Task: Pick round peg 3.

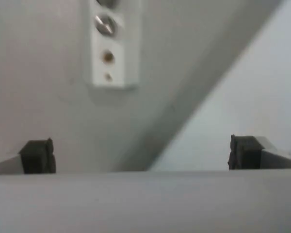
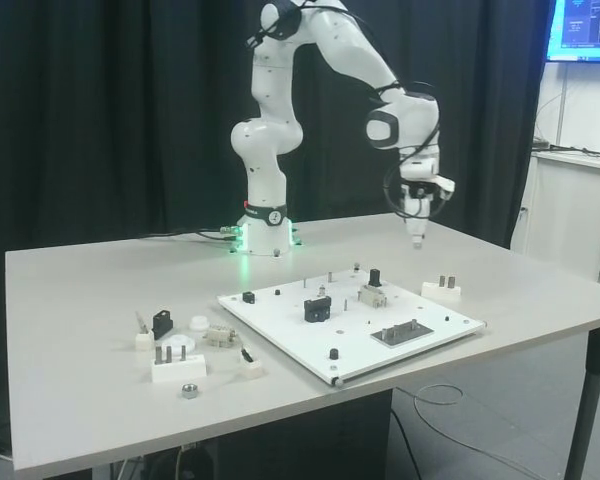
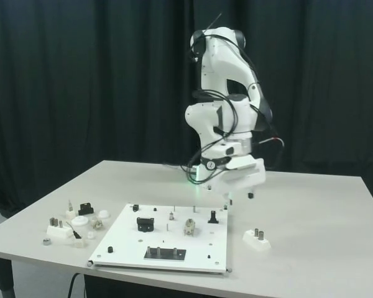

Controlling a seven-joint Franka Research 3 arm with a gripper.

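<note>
Round peg 3 [image 1: 105, 25] is probably one of the pegs standing in the white holder [image 2: 441, 290], though I cannot tell which; the holder sits on the grey table [image 2: 100, 300] at 3 o'clock from the white board [image 2: 280, 310]. The gripper [image 2: 416, 238] hangs above it toward 11 o'clock, fingers spread wide. Because the pegs stand close together, an off-line descent could close on a neighbouring peg or knock the holder, which looks loose.

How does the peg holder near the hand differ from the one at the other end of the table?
The peg holder near the hand stands alone beside the white board with two pegs; the far peg holder sits among loose small parts, beyond the board's opposite edge. Both are white blocks with upright pegs.
</note>
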